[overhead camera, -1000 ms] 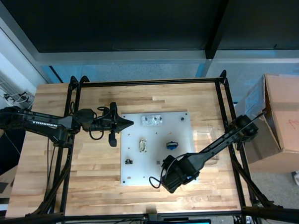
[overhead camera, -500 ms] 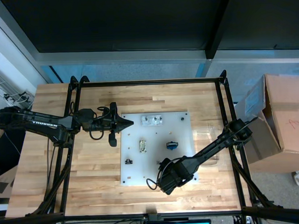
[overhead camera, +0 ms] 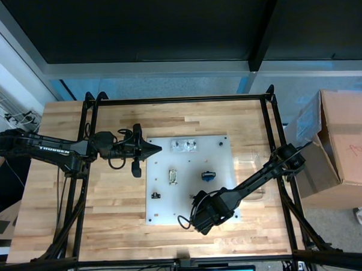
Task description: Unfasten the M12 nut and place it in the container
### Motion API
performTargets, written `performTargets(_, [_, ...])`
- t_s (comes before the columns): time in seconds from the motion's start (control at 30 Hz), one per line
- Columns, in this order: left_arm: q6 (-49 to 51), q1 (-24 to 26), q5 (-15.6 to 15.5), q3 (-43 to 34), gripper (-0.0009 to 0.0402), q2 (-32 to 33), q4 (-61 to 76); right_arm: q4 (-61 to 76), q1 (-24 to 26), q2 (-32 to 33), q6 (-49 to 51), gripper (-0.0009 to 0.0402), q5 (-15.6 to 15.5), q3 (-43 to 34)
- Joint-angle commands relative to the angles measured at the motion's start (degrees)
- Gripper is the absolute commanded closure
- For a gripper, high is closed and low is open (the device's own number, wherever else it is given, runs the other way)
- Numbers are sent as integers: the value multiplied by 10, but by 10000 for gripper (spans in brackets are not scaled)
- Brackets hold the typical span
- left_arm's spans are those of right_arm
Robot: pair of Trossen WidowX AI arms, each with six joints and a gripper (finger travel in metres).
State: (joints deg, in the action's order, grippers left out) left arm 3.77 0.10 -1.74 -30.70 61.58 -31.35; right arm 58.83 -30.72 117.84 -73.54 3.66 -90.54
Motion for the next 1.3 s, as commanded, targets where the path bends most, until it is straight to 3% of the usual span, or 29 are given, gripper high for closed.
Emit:
performTargets(0.03, [0, 0, 0, 0, 393, 0, 0, -2, 0, -3, 6, 353, 0, 0])
performTargets(0.53, [0, 0, 0, 0, 393, 0, 0, 29, 0, -59, 30, 362, 14, 0])
performTargets(0.73, [0, 0, 0, 0, 393, 0, 0, 31, 0, -111, 172, 362, 13, 10])
performTargets(0.97, [0, 0, 0, 0, 393, 0, 0, 36, -2, -198, 307, 362, 12, 71])
performTargets(1.3, [0, 0, 0, 0, 393, 0, 0, 40, 11, -338, 365, 361, 13, 206])
